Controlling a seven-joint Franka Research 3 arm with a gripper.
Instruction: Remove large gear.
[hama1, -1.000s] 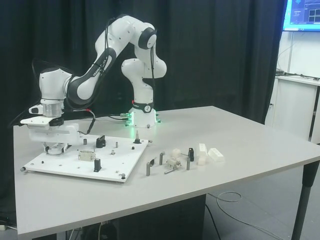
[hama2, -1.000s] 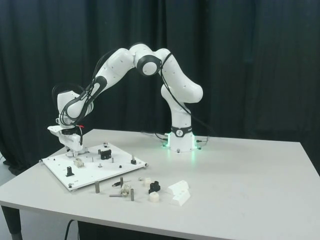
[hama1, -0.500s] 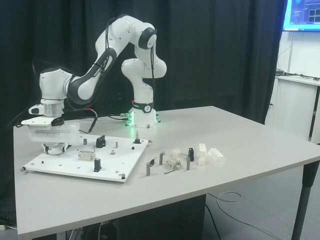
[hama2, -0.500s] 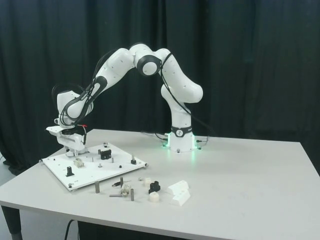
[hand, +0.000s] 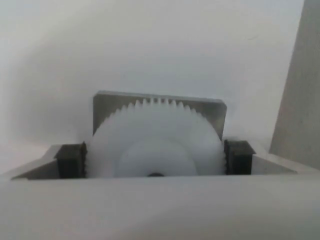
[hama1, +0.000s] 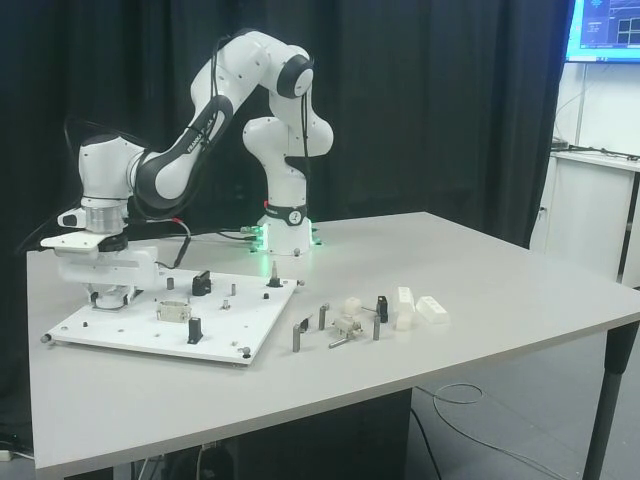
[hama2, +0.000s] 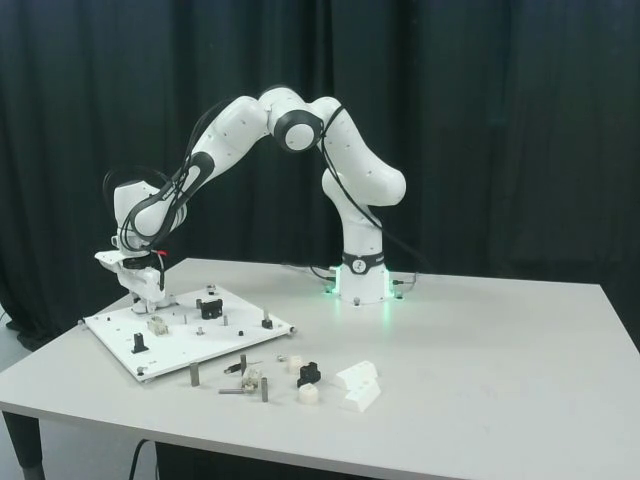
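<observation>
Closest to my wrist, the large gear (hand: 156, 145) sits clamped between my two black finger pads (hand: 70, 160), one pressed against each toothed side, so my hand (hand: 155, 162) is closed on it. Behind the gear is a grey metal plate (hand: 205, 107). From the room, my hand (hama1: 108, 293) is low over the far-left corner of the white assembly board (hama1: 140, 335), which carries small black fixtures (hama1: 201, 283) and pegs. Further along the grey tabletop (hama1: 480, 310) lie loose white blocks (hama1: 418, 308) and metal pins (hama1: 322, 318).
</observation>
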